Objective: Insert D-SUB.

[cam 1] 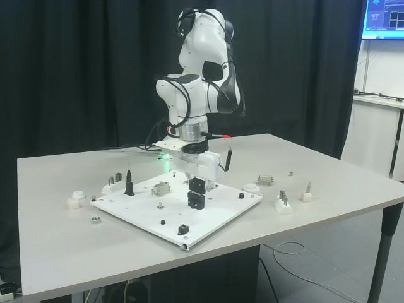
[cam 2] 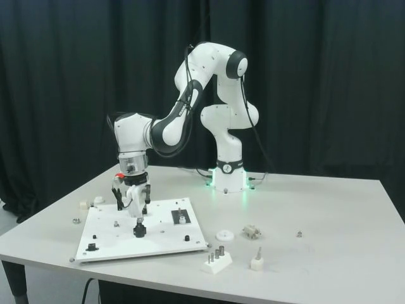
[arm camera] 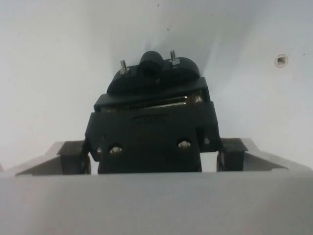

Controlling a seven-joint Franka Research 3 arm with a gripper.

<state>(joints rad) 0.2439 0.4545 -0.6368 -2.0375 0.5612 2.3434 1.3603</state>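
From where I stand, the white arm (cam 2: 190, 104) reaches down over the white board (cam 1: 208, 218) that lies on the grey surface (cam 1: 57, 183). Its gripper (cam 1: 196, 184) is clamped on the black plug (arm camera: 151, 132), the fingers pressing its sides, and holds it upright just above a second black part, the socket (cam 1: 195, 201), fixed to the board. In the wrist view the plug's two thumbscrews (arm camera: 124, 66) point down toward the board, and a strip of metal shell shows across its body. I cannot tell whether plug and socket already touch or are a hair apart.

The risk, as I judge it, is in the alignment. This connector's shell only goes in one way round and squarely; if the plug is tilted or a little off to one side when the arm presses, the shell may catch on the socket rim, jam, or bend pins. The plug could also slip or twist between the fingers under that push. The thumbscrews might land on the socket's posts and block seating.
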